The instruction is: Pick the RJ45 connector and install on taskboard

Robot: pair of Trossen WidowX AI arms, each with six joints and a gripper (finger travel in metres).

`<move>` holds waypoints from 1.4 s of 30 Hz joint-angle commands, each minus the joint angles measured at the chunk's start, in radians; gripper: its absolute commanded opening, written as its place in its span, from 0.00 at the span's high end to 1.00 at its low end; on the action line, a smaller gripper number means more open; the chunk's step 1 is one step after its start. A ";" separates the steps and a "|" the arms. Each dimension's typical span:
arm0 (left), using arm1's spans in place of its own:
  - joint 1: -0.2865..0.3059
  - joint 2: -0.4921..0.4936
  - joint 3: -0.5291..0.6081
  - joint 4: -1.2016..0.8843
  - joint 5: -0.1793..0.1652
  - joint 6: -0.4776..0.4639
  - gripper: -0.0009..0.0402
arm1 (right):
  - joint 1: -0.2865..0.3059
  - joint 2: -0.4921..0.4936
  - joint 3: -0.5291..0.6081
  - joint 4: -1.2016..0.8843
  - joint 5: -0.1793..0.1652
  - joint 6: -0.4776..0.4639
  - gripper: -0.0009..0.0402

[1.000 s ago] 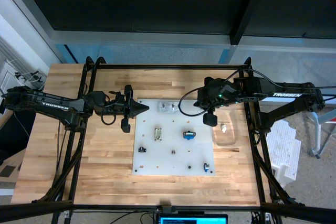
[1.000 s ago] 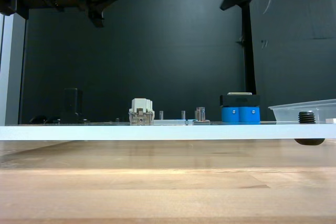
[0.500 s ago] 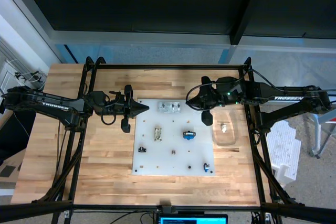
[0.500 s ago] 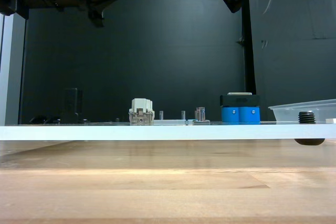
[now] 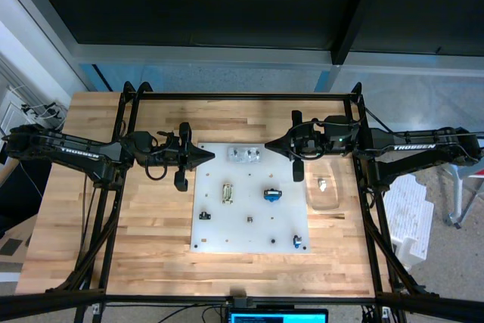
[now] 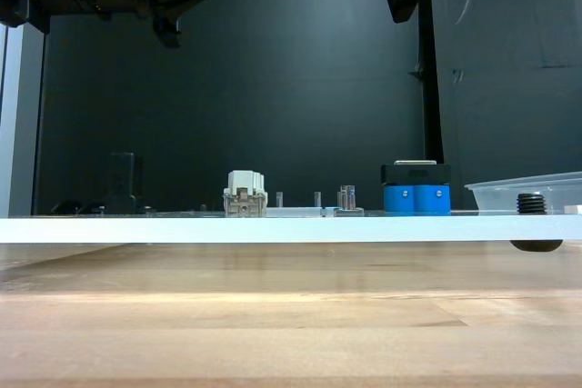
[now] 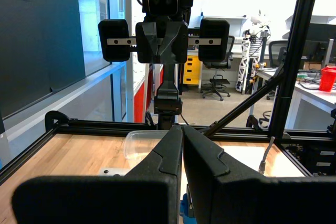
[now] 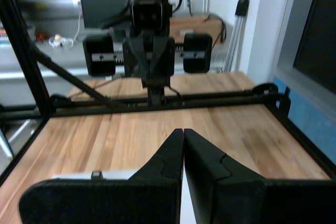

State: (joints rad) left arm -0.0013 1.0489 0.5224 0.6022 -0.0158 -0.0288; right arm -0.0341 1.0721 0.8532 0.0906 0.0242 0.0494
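While its fingers pinch together on nothing, right gripper (image 5: 269,144) hangs right of centre; left gripper (image 5: 210,155) likewise, left of centre.

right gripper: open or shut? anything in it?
Shut, empty. Right gripper: fingers meet with nothing between them; it hangs high over the board far edge. Left gripper, also shut, hangs over the far left corner.

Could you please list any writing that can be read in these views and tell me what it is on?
"TROSSEN": on the left arm, whose left gripper hangs shut, high by the white board's far left corner.
"TROSSEN": on the right arm, whose right gripper hangs shut, high by the board's far edge.
Screen at the near edge: too small to read.
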 commanded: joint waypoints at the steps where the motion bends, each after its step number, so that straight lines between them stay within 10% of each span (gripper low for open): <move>1: 0.000 0.000 0.000 0.000 0.000 0.000 0.98 | -0.002 0.001 -0.032 0.072 0.000 -0.001 0.98; 42: 0.000 0.000 0.000 0.000 0.000 0.000 0.98 | -0.005 -0.006 -0.249 0.408 -0.044 0.021 0.98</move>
State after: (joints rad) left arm -0.0013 1.0485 0.5228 0.6025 -0.0154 -0.0288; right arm -0.0399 1.0649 0.6029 0.4999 -0.0200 0.0723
